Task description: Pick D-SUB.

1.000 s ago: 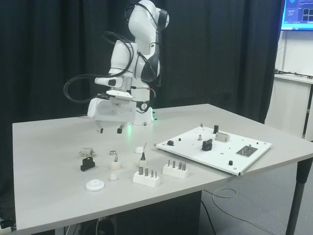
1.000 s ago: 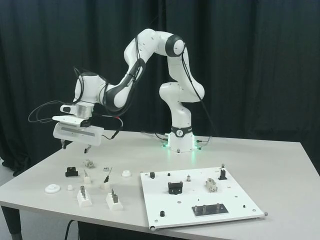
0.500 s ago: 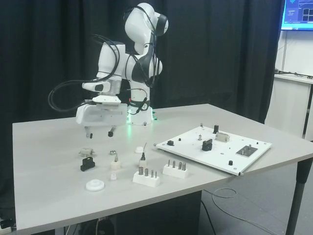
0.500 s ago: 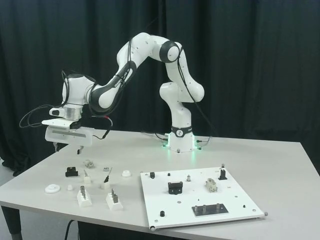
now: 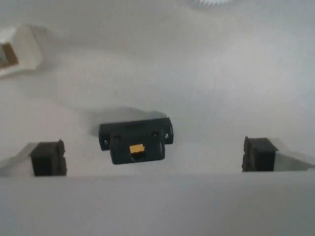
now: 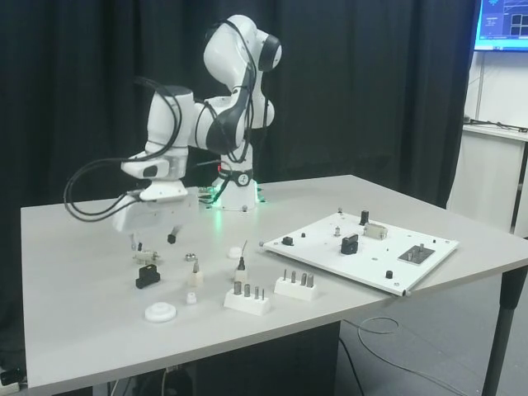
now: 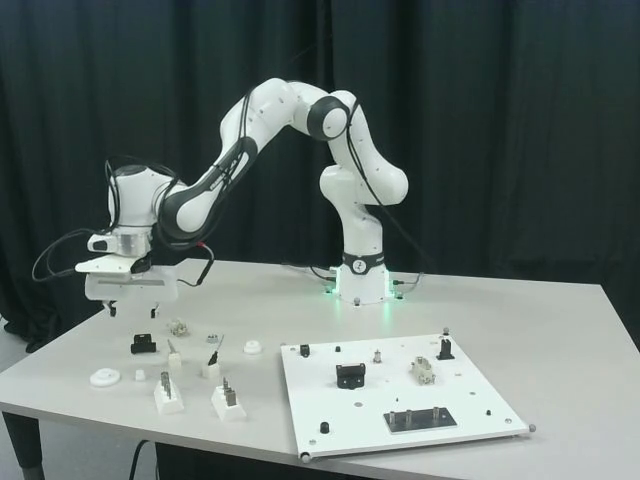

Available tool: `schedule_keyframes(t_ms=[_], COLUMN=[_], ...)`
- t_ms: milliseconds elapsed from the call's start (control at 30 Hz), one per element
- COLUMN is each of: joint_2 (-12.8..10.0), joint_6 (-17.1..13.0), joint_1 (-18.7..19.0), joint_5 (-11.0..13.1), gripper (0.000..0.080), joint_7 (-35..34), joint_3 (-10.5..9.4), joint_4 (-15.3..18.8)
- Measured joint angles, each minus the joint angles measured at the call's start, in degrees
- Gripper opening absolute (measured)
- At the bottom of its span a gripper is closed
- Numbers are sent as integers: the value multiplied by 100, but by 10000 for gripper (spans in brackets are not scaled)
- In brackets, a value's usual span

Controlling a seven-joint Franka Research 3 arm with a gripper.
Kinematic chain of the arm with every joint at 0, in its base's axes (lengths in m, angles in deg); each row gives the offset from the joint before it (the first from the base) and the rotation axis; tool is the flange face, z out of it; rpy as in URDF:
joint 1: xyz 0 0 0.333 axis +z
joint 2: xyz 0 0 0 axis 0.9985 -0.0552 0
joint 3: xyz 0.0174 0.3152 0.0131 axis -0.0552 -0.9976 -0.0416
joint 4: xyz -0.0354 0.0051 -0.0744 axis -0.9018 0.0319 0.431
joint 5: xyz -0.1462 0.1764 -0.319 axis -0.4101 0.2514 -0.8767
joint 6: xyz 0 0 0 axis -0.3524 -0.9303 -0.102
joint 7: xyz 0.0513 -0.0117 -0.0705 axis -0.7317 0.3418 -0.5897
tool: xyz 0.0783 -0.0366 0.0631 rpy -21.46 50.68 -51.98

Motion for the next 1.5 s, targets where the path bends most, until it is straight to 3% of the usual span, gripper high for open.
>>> schedule_keyframes(t_ms=[333, 600, 900, 1367, 1400, 1500], joint_2=[-312, -488, -613, -739, -743, -756], joint_6=[33, 37, 52, 84, 87, 93], joint_1=[-158, -237, -284, -316, -317, -323], joint_5=[202, 509, 719, 847, 854, 913], gripper=[800, 800, 800, 800, 697, 697], joint_7=[297, 496, 646, 714, 714, 714], joint_3=[-1, -1, -1, -1, -1, -1], joint_4=[-38, -39, -42, -72, -74, -79])
